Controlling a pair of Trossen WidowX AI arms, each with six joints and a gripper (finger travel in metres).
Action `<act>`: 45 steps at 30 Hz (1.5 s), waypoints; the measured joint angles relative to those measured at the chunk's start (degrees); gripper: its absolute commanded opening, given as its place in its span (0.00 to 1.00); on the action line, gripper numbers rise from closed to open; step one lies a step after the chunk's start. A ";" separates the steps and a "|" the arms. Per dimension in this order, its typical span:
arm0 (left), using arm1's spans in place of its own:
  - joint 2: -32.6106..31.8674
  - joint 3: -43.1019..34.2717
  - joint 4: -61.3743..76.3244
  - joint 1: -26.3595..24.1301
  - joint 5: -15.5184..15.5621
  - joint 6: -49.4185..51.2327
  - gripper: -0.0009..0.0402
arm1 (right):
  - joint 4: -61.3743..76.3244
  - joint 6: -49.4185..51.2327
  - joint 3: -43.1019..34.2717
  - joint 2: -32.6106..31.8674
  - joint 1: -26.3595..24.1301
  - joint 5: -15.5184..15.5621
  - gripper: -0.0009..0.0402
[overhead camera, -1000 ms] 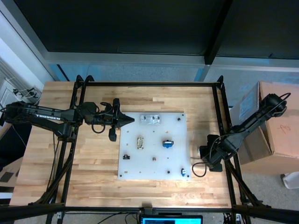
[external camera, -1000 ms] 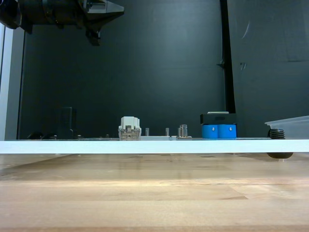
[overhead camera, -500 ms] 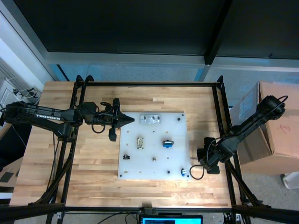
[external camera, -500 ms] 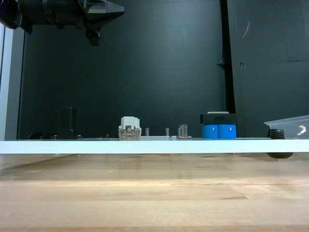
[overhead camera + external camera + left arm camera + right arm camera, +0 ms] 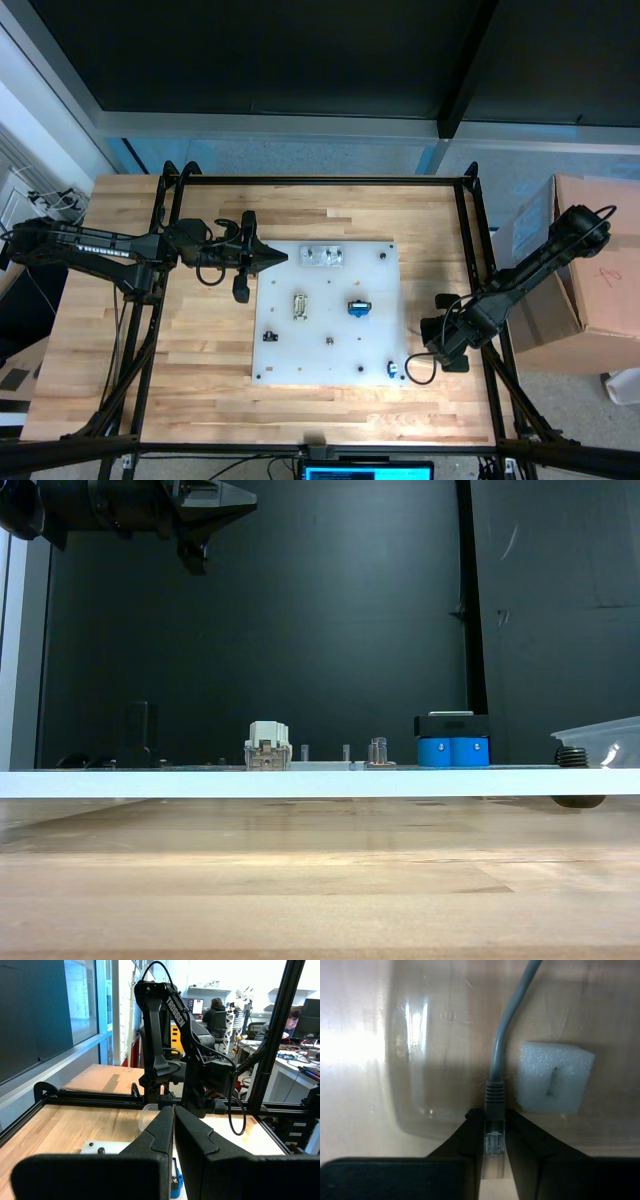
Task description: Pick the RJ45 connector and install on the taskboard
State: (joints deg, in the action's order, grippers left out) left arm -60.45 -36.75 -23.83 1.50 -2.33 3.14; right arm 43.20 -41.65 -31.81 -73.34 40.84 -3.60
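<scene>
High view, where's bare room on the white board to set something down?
Bare: the board's near left corner beside the black clip, and its right side between the dark knob and blue part. Crowded around the grey socket and blue block. The left gripper, shut, hangs over the far left corner; the right gripper off the right edge holds the RJ45 connector.
</scene>
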 measured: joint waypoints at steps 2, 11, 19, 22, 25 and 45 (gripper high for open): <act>0.00 0.00 0.00 0.00 0.00 -0.02 0.02 | -0.20 0.02 -0.11 0.52 0.02 0.31 0.03; 0.00 0.00 0.00 0.00 0.00 -0.02 0.02 | 6.86 -0.28 -3.23 5.05 -0.04 0.79 0.08; 0.02 0.00 -0.02 0.00 0.00 -0.02 0.02 | 12.74 -1.46 -6.69 9.40 -1.29 -0.15 0.04; 0.02 0.00 0.00 0.00 -0.02 -0.02 0.02 | 12.44 -2.69 -7.23 11.72 -3.21 -2.36 0.02; 0.02 0.00 0.00 0.00 -0.02 -0.02 0.02 | 10.93 -2.49 -7.78 14.34 -6.08 -4.76 0.03; 0.00 -0.94 -0.83 0.00 0.04 -0.02 0.02 | -24.15 29.70 -13.07 16.55 -38.73 4.72 0.03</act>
State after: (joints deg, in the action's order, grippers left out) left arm -60.45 -37.69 -24.67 1.50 -2.28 3.11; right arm 19.05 -11.94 -44.88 -56.80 2.11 1.13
